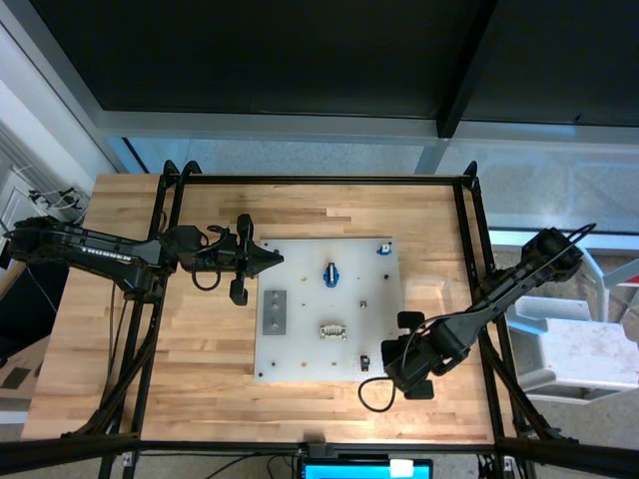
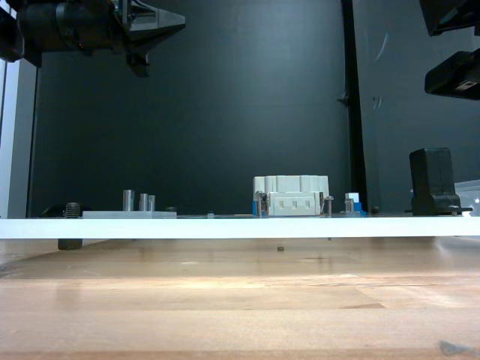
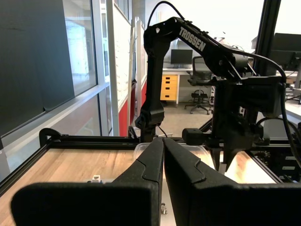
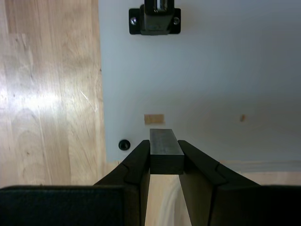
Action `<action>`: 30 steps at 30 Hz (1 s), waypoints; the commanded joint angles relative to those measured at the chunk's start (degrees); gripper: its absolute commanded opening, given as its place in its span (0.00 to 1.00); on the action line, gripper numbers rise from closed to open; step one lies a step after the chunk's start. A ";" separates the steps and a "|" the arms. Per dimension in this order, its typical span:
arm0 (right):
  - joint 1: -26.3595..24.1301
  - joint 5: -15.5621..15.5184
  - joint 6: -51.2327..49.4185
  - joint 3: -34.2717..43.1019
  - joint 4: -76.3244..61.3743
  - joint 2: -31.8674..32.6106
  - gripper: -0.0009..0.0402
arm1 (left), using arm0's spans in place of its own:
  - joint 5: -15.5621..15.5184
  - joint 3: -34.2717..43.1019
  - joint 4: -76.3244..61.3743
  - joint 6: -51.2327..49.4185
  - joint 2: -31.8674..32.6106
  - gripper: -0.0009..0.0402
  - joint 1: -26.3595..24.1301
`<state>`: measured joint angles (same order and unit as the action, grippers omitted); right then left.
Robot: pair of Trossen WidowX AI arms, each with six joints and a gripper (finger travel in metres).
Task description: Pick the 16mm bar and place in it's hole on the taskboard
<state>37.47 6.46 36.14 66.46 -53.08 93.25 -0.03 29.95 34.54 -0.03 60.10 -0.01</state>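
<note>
Left arm (image 1: 100, 249), right arm (image 1: 499, 289): matte black, slim links, looped black cables (image 1: 362, 395), white TROSSEN lettering (image 3: 192, 38). Left gripper (image 3: 163, 141), right gripper (image 4: 165, 150): black tapered wedge fingers.

Matt dark bar (image 4: 165, 151), glossy wooden table (image 4: 47, 94)

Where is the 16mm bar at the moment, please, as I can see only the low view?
Observer: The dark rectangular metal 16mm bar is held in the right end effector, clear of its seat.
Operator: Over what does it hang?
Observer: Over the white rectangular task board, by its near right corner.
Operator: And on the other side?
Observer: The left end effector is shut on nothing, above the board's left edge.
</note>
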 commanded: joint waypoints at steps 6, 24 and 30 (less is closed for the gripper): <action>0.02 0.11 0.28 0.74 1.33 2.60 0.03 | 0.00 0.00 0.00 0.00 0.00 0.02 0.00; 0.02 0.17 1.55 -1.86 5.03 3.74 0.03 | 0.00 0.00 0.00 0.00 0.00 0.02 0.00; 0.02 0.02 1.55 -3.43 6.51 3.74 0.03 | 0.00 0.00 0.02 0.02 0.00 0.02 0.00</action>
<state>37.47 6.70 37.60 63.55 -46.87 96.75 -0.03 29.95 34.54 -0.03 60.10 -0.01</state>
